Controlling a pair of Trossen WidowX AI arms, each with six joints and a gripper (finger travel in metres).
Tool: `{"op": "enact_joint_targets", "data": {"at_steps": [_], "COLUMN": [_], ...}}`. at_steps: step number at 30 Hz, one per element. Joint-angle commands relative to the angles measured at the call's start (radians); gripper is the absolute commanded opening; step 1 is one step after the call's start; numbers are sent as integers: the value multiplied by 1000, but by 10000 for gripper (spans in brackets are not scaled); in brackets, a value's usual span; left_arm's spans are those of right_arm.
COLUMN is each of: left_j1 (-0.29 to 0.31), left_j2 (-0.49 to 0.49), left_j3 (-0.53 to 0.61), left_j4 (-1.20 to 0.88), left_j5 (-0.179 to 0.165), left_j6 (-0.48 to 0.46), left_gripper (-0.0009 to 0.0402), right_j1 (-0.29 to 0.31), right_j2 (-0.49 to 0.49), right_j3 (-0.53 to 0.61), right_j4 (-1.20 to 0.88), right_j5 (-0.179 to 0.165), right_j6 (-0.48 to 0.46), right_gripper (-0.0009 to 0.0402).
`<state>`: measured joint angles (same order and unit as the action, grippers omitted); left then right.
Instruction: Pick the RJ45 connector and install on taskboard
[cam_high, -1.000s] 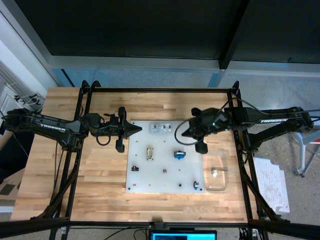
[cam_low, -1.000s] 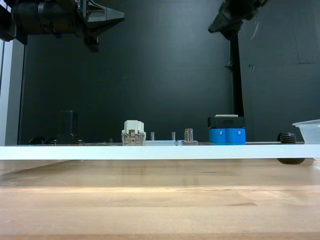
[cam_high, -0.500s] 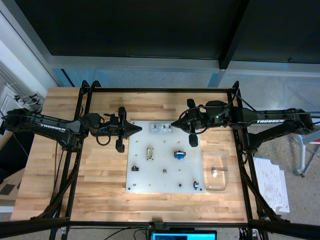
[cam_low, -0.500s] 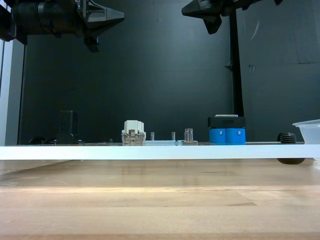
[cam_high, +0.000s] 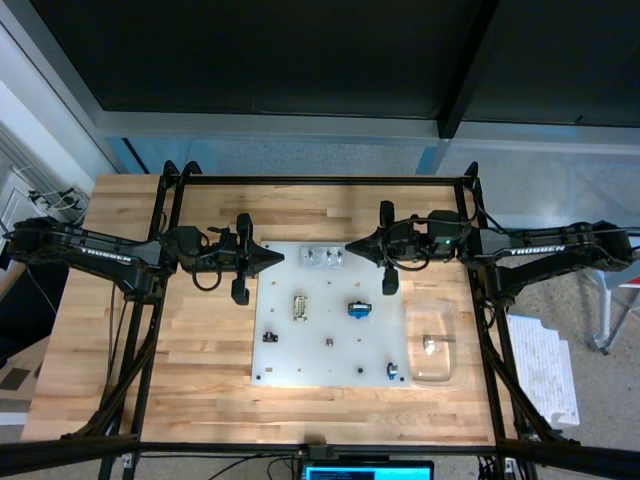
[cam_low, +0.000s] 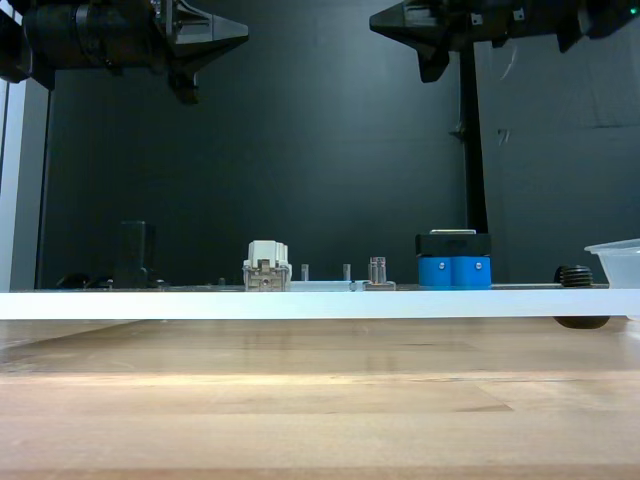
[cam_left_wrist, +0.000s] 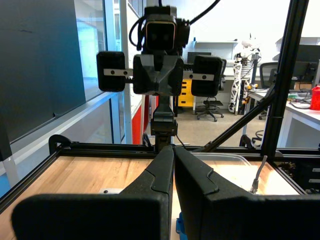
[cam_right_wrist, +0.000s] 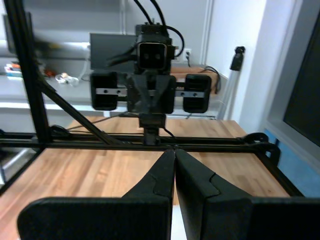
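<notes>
Left tool and right tool hang pressed together, empty, high over the far side of the board; I cannot tell whether the connector sits in tray or jack, so I'd confirm seating before descending.

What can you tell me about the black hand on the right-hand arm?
The right hand is matte black, looks like plastic, with two wedge-shaped fingers that taper to a point. They are pressed together with nothing between them. It hangs level, high above the white board's far edge, touching nothing, and points toward the left hand, also shut, which faces it from above the board's far left corner.
</notes>
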<state>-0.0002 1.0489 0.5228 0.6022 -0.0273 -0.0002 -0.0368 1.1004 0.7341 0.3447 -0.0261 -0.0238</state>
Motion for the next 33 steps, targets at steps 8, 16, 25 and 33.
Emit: {"op": "enact_joint_targets", "data": {"at_steps": [8, 16, 25, 33], "left_j1": [0, 0, 0, 0], "left_j2": [0, 0, 0, 0], "left_j3": [0, 0, 0, 0], "left_j4": [0, 0, 0, 0], "left_j5": [0, 0, 0, 0], "left_j6": [0, 0, 0, 0], "left_gripper": [0, 0, 0, 0], "right_j1": [1, 1, 2, -3], "right_j2": [-6, -6, -6, -6], "right_j3": [-77, -92, -114, -114], "right_j4": [113, 121, 143, 147], "right_j5": [-2, -2, -1, 0], "right_j6": [27, 26, 27, 27], "right_gripper": [0, 0, 0, 0]}}
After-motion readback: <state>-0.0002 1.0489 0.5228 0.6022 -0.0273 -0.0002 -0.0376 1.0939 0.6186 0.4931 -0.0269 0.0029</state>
